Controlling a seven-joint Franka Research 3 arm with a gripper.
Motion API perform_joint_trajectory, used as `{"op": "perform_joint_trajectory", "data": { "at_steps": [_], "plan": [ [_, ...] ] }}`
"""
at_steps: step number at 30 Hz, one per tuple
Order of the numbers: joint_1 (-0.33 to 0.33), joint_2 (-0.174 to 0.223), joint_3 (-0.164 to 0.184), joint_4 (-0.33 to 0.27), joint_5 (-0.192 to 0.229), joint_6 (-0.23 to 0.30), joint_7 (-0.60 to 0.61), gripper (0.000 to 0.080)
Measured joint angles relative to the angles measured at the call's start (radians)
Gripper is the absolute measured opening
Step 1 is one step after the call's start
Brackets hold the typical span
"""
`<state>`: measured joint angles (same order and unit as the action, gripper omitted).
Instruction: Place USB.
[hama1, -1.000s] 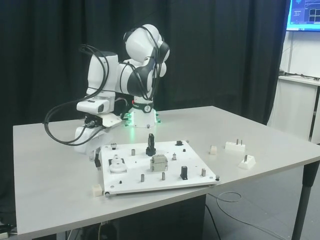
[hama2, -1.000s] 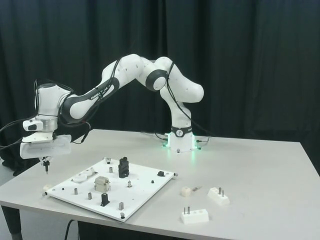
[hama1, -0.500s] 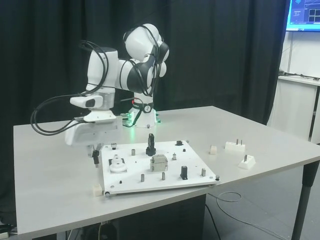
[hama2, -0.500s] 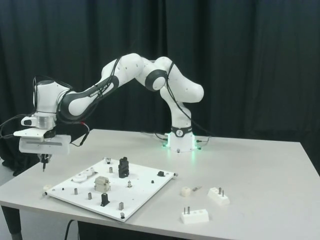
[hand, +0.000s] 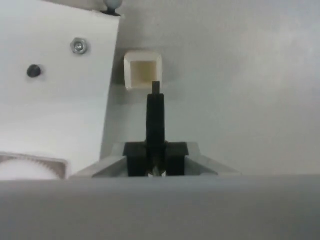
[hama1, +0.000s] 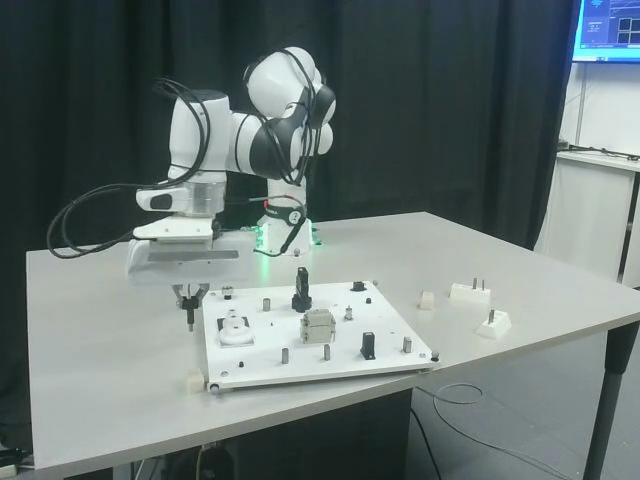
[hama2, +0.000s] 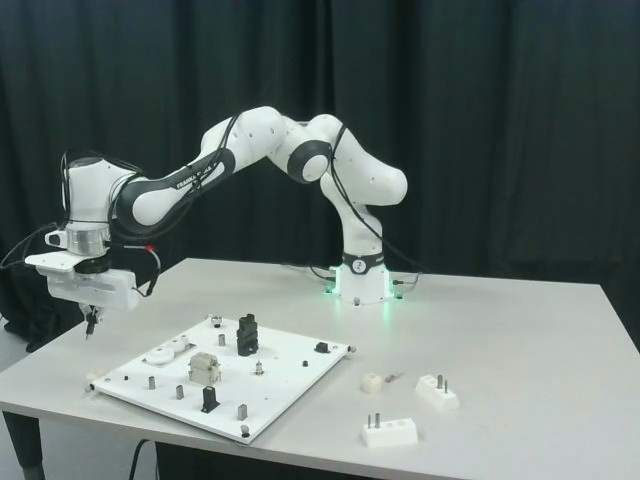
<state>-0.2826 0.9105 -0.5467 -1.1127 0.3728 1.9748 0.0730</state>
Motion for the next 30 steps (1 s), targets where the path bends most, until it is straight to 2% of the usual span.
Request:
{"op": "perform_joint_trajectory", "data": {
  "at_steps": [5, 10, 16, 21, 30],
  "plan": [
    [-0.011, 0.013, 0.000, 0.031, 0.002, -0.050, 0.133, 0.0070],
    [-0.024, 0.034, 0.000, 0.070, 0.003, -0.107, 0.206, 0.0070],
    [-0.044, 0.072, 0.000, 0.126, 0.027, -0.165, 0.225, 0.0070],
    [-0.059, 0.108, -0.001, 0.175, 0.046, -0.191, 0.246, 0.0070],
    [-0.075, 0.161, -0.008, 0.255, 0.048, -0.239, 0.259, 0.0070]
  ]
}}
